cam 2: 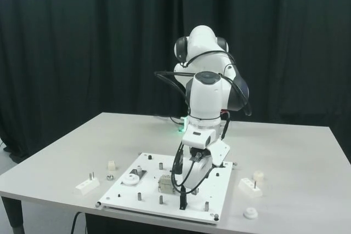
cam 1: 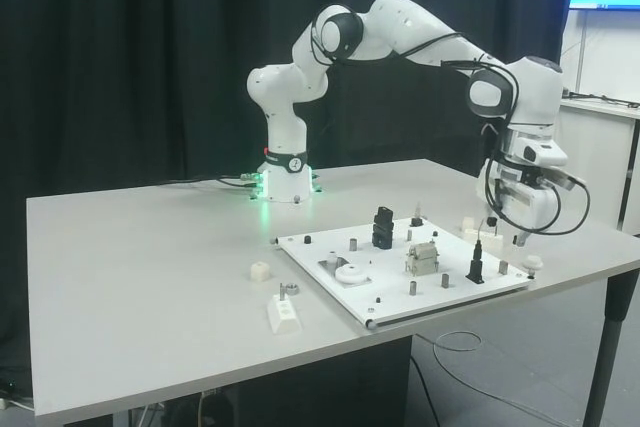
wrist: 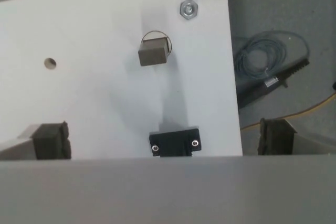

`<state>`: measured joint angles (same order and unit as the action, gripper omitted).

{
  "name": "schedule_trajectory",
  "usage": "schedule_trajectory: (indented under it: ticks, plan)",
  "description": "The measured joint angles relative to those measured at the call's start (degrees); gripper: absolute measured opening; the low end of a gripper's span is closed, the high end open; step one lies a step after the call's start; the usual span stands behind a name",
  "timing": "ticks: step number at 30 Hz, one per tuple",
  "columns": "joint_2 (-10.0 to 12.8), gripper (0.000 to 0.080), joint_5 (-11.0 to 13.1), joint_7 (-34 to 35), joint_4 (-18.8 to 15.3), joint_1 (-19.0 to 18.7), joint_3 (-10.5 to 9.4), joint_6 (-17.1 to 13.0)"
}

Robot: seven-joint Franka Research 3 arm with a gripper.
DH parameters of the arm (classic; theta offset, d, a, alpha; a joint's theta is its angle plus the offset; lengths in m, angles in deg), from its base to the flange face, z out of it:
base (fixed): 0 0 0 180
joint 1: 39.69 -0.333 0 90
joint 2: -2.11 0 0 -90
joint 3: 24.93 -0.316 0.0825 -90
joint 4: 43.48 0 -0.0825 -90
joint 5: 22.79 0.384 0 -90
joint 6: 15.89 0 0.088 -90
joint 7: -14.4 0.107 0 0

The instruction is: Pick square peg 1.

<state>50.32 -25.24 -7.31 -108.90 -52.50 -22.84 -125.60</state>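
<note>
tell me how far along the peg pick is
Early stage. Done: the arm has reached out so the tool hangs above the white board. In hand: nothing; the fingers are spread wide with only bare board between them. Left: the grey square peg stands upright in its hole, untouched and off the line between the fingers, so the tool has yet to line up, come down, close and lift.

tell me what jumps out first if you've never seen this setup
The white arm arches from its base at the table's far side and reaches out over the near right end of the white board, its tool open above the board. In the wrist view a grey square peg stands on the board right below, with a black block beside it.
</note>
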Motion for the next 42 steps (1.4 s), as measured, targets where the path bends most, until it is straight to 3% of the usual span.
schedule_trajectory:
  ticks: [18,26,42]
  plan:
    - [0.0,0.08,0.1,3.5,0.3,-0.5,0.0,0.4]
    - [-0.4,0.08,0.1,13.7,0.5,-1.1,0.0,1.9]
    - [-2.9,0.08,-0.5,28.8,-0.1,-4.9,0.02,8.5]
